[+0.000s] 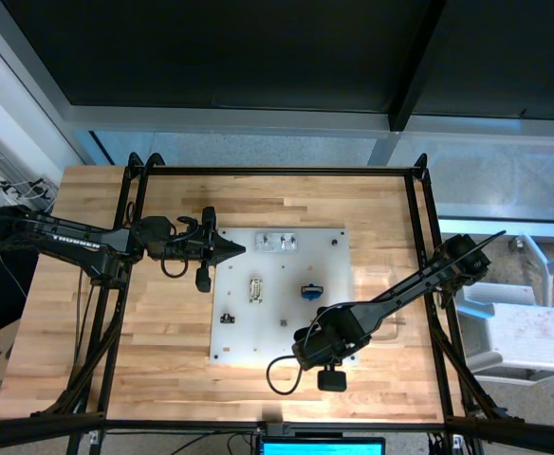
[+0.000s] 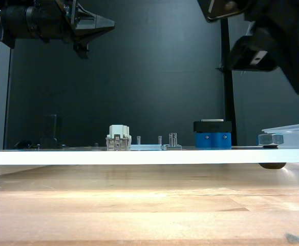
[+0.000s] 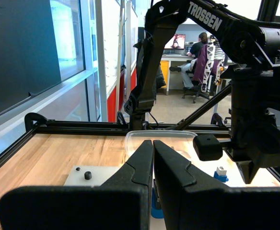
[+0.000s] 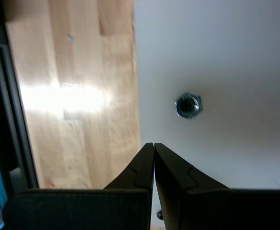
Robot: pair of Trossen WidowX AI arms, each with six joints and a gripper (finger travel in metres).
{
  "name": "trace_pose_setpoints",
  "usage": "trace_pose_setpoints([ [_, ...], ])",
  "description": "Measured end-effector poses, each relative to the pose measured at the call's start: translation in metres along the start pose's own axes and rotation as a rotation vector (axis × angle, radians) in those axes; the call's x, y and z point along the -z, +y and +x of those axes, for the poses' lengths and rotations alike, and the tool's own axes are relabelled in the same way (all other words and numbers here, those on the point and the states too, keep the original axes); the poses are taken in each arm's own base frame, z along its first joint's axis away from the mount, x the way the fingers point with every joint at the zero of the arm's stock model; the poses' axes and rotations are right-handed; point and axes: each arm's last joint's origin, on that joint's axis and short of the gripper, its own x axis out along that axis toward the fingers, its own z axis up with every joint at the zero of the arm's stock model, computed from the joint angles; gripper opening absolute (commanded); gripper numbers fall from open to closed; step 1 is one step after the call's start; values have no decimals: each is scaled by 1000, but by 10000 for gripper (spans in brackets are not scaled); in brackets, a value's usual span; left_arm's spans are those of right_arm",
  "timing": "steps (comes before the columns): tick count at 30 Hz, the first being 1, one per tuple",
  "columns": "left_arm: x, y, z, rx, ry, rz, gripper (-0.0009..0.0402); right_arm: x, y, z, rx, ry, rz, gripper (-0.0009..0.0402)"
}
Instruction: Unfasten the M12 fastener and place in the container
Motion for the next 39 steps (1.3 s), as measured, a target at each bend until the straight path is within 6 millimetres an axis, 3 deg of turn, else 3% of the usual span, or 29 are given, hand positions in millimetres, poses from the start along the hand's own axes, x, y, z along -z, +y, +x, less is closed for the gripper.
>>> trace_pose_setpoints([
  [14,0,0,0,0,0,0,0,-6,1,34,25,16,-9,0],
  [39,0,0,0,0,0,0,0,-5,-7,36,138,14,-3,0],
])
